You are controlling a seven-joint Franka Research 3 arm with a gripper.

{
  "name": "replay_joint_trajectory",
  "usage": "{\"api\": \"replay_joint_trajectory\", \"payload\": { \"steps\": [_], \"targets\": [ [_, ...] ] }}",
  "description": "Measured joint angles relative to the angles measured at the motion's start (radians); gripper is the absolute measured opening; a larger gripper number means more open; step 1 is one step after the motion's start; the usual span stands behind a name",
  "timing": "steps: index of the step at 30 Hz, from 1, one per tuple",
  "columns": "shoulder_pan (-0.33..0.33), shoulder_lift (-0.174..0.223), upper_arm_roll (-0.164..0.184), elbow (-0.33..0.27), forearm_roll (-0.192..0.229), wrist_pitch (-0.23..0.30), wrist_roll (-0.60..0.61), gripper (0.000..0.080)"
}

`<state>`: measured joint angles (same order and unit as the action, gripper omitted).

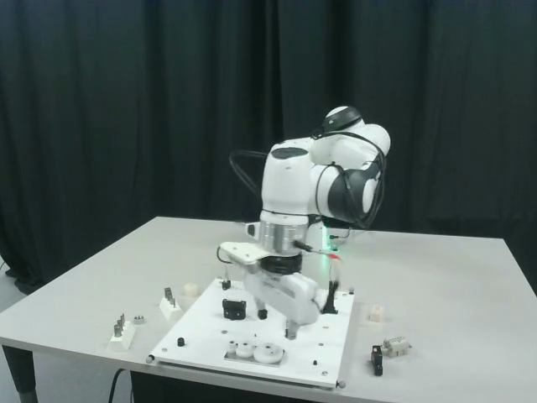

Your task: Pick D-SUB.

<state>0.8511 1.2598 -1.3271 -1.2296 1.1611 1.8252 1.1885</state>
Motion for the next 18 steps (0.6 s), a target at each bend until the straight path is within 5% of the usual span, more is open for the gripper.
{"api": "replay_joint_trajectory", "payload": {
  "steps": [18],
  "targets": [
    [0.075, 0.000, 0.002, 0.067, -0.055, -0.068, -0.174, 0.0800]
  ]
}}
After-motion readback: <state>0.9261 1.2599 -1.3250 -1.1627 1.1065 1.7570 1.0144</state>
